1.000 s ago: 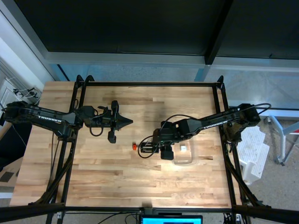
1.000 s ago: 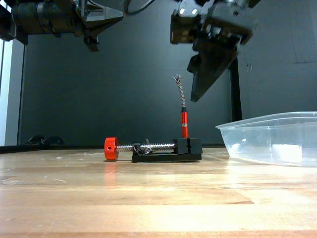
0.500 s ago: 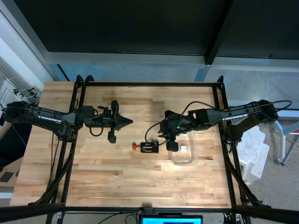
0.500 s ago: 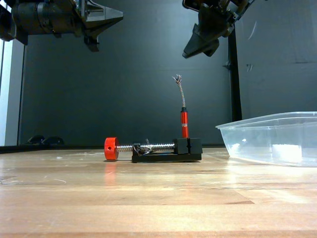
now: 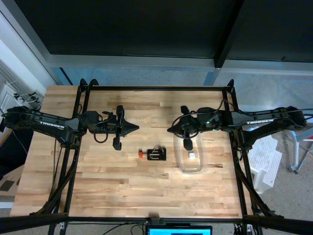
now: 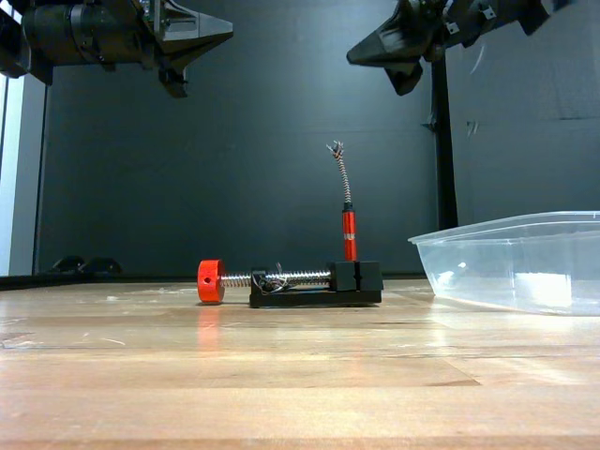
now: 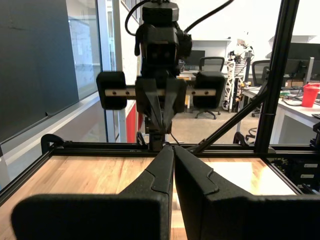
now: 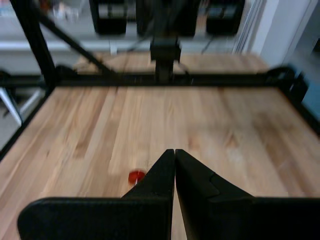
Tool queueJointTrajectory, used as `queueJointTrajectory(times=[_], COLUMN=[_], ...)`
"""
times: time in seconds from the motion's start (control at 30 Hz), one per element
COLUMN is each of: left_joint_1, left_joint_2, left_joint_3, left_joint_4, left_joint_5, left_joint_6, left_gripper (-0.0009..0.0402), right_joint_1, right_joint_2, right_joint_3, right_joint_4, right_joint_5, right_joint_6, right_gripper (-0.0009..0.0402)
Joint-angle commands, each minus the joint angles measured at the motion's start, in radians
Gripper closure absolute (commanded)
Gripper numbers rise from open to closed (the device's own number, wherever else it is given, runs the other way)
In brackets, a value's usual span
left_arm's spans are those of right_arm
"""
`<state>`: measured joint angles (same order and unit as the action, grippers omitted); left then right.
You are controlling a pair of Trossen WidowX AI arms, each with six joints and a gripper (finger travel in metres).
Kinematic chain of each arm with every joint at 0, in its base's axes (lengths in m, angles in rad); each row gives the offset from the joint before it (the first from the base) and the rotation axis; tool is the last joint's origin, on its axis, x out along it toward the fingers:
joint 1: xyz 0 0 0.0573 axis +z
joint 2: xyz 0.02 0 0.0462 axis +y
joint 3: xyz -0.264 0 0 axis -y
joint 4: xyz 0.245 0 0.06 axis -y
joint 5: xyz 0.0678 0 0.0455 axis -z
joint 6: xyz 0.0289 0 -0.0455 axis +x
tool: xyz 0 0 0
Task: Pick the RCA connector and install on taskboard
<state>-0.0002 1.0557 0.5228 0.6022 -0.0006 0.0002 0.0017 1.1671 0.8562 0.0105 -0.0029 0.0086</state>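
The taskboard (image 5: 157, 154) (image 6: 316, 286) is a small black block near the table's middle, with a red knob (image 6: 211, 280) (image 8: 136, 176) on a silver screw at its left end. A red RCA connector (image 6: 349, 234) stands upright on the block's right end, a springy wire curling up from it. Nothing holds it. My right gripper (image 5: 170, 130) (image 6: 352, 56) (image 8: 174, 151) hangs high, behind and to the right of the block, shut and empty. My left gripper (image 5: 136, 128) (image 6: 230, 36) (image 7: 173, 147) is parked high at the left, shut and empty.
A clear plastic tray (image 5: 197, 166) (image 6: 525, 246) lies just right of the taskboard with a small white piece (image 5: 192, 155) inside. A black frame rail (image 5: 156, 88) borders the wooden table.
My right gripper has risen and pulled back from above the taskboard toward the far right. The RCA connector stays upright on the block. The left arm has not moved.
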Motion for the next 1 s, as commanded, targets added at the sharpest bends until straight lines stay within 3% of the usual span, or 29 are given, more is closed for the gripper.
queueJointTrajectory(times=[0.03,0.53,1.0], left_joint_1=[0.000,0.000,0.000], left_joint_2=[0.000,0.000,0.000], left_joint_3=[0.000,0.000,0.000], left_joint_4=[0.000,0.000,0.000], left_joint_5=[0.000,0.000,0.000], left_joint_6=[0.000,0.000,0.000], left_gripper=[0.0393,0.0393,0.0393], right_joint_1=[-0.017,-0.029,-0.030], right_joint_2=[-0.040,-0.163,-0.177], right_joint_3=[-0.056,-0.247,-0.272], right_joint_4=[0.112,0.392,0.414], right_joint_5=[0.001,-0.028,-0.026], right_joint_6=[0.002,0.013,0.013], right_gripper=[0.0393,0.0393,0.0393])
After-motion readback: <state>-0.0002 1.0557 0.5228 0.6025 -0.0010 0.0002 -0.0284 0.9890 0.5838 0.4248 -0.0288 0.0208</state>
